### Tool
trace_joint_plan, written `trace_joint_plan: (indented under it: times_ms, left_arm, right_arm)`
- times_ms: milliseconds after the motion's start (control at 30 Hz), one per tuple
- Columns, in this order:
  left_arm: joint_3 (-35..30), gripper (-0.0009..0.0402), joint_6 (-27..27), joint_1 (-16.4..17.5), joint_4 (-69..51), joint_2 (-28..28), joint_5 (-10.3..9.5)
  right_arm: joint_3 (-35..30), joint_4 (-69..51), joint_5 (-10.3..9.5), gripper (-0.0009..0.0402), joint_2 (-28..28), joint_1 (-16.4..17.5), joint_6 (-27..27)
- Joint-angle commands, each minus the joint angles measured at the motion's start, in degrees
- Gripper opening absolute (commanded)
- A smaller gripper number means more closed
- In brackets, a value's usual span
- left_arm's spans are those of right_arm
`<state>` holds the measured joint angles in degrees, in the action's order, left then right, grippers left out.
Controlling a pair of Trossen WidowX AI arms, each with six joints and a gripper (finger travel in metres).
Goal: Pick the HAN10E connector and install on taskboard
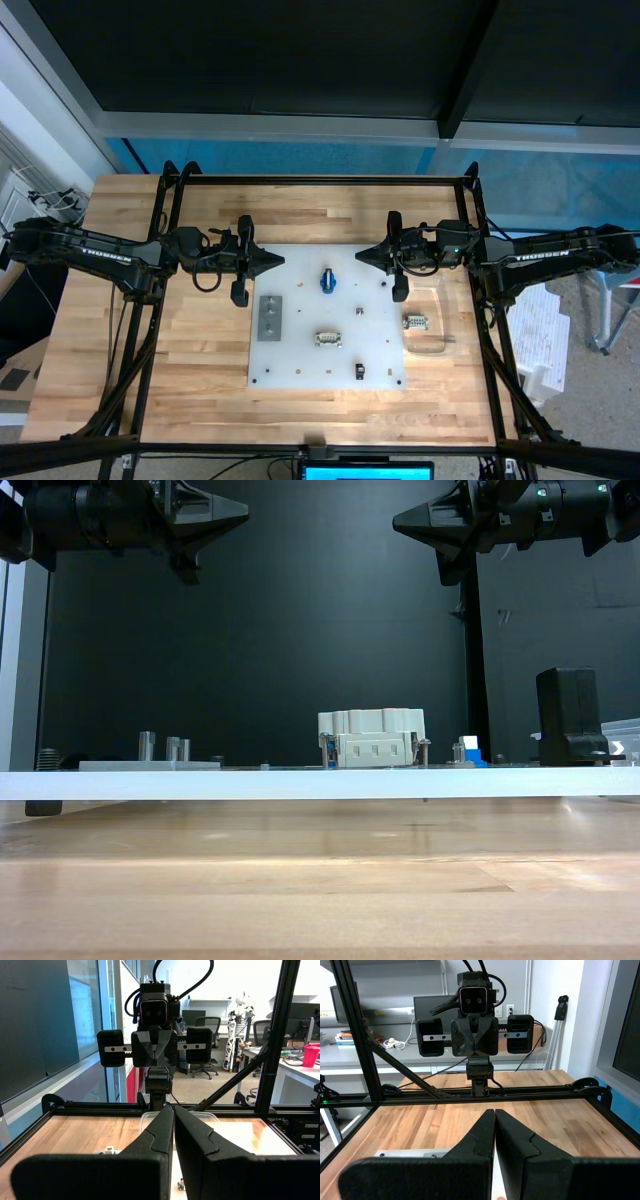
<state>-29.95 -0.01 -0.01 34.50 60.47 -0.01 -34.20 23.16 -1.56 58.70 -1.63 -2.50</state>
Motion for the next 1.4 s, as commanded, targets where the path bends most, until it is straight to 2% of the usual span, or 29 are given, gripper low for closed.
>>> trace_joint_plan:
  times_ms: [33, 400, 533, 667, 967, 1100, 1400]
  left_arm:
    - [0.0, 0.0001, 0.0, 0.0, -0.02, 0.02, 0.0]
    - [0.0, 0.0001, 0.0, 0.02, -0.02, 0.02, 0.0]
    - [0.0, 0.0001, 0.0, 0.0, 0.0, 0.02, 0.0]
    - [0.0, 0.0001, 0.0, 0.0, -0.02, 0.02, 0.0]
    - [0.0, 0.0001, 0.0, 0.0, -0.02, 0.02, 0.0]
    - [0.0, 0.0001, 0.0, 0.0, -0.02, 0.02, 0.0]
    - [0.0, 0.0001, 0.0, 0.0, 0.0, 0.02, 0.0]
  right_arm:
    - [0.0, 0.26, 0.0, 0.0, 0.0, 0.02, -0.04]
    - [0.0, 0.2, -0.04, 0.0, 0.0, 0.02, -1.36]
    - [-0.85, -3.65, 0.13, 0.0, -0.17, 0.0, -1.79]
    - [-3.72, -13.62, 0.44, 0.0, -0.17, 0.02, -1.51]
    - [-12.9, -40.92, -0.2, 0.0, -0.17, 0.2, -1.62]
    - [-17.97, -54.73, -1.57, 0.0, -0.09, 0.55, -1.79]
    - [-26.18, -81.77, -1.53, 0.0, -0.09, 1.73, -2.16]
